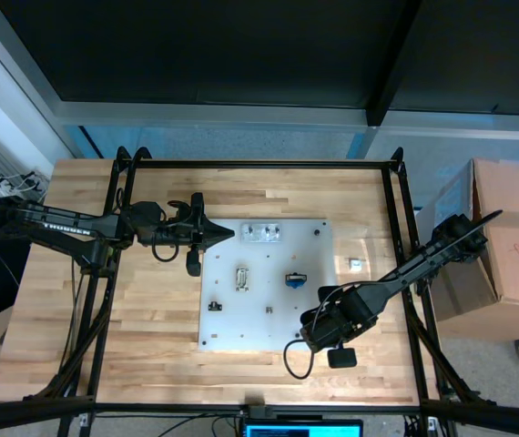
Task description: Pick the RJ45 connector and install on the taskboard
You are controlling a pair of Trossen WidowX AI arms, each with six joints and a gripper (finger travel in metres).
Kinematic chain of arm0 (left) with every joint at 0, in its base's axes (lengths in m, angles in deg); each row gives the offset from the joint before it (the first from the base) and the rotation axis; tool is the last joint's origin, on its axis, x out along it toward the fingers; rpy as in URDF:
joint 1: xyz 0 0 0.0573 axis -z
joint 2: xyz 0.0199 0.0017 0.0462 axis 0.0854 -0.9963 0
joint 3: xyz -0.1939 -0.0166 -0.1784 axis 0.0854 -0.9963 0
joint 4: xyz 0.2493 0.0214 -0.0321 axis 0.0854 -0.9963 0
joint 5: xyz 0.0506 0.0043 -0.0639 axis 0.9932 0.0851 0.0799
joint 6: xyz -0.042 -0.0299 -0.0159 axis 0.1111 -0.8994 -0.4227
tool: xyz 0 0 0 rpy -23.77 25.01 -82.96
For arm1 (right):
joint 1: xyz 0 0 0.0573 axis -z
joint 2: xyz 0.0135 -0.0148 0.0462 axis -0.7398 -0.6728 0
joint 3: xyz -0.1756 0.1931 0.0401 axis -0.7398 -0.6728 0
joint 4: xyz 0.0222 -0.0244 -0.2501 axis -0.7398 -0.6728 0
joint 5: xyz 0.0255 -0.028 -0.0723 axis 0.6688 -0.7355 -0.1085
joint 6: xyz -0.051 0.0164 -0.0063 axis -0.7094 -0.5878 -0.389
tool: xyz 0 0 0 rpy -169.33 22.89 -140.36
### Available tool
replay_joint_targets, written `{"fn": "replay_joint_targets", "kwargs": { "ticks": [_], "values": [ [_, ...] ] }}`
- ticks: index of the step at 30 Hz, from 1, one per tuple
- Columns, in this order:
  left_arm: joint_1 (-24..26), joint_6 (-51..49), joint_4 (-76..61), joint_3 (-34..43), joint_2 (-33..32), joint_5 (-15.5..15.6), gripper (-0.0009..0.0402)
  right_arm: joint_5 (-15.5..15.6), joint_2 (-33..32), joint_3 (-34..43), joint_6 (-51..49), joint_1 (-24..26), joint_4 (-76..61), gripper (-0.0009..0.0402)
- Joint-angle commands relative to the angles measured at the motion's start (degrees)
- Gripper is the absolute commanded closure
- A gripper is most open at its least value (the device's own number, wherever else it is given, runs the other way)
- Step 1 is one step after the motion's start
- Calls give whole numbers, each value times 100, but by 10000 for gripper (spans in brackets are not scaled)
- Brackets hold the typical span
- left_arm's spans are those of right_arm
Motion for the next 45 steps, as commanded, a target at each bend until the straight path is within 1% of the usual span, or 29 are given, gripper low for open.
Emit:
{"fn": "replay_joint_targets", "kwargs": {
  "ticks": [1, 8, 14, 18, 21, 23, 31, 35, 40, 42, 45],
  "values": [
    [-2, 2, 0, 0, 0, 0, 393, -17, 55, 0, 68, 0, 17, 325],
    [-2, 0, 2, 0, 0, 0, 393, -17, 190, 101, 83, 0, 7, 264],
    [0, 0, 13, 0, 0, 0, 393, -26, 492, 68, -26, -70, -269, 219],
    [0, 2, 0, 0, 0, 0, 393, -219, 743, 35, -72, -125, -490, 201],
    [-2, 0, 2, 0, 0, 0, 393, -455, 933, 31, -74, -129, -640, 196],
    [-2, 2, 0, 0, 0, 0, 392, -588, 1014, 9, -87, -133, -699, 197],
    [-2, 0, -4, 0, -2, 0, 393, -612, 1130, 4, -116, -127, -726, 197],
    [0, 0, 2, 0, 0, 0, 392, -1058, 1432, -87, -208, 11, -581, 204],
    [-2, 0, 0, 0, 0, 0, 393, -1078, 2151, -612, -564, 662, 330, 236],
    [0, 0, 0, 0, 0, 0, 392, -1174, 2481, -911, -774, 990, 809, 255],
    [-2, 2, 0, 0, 0, 0, 393, -1169, 2916, -1335, -1239, 1541, 1565, 294]
  ]
}}
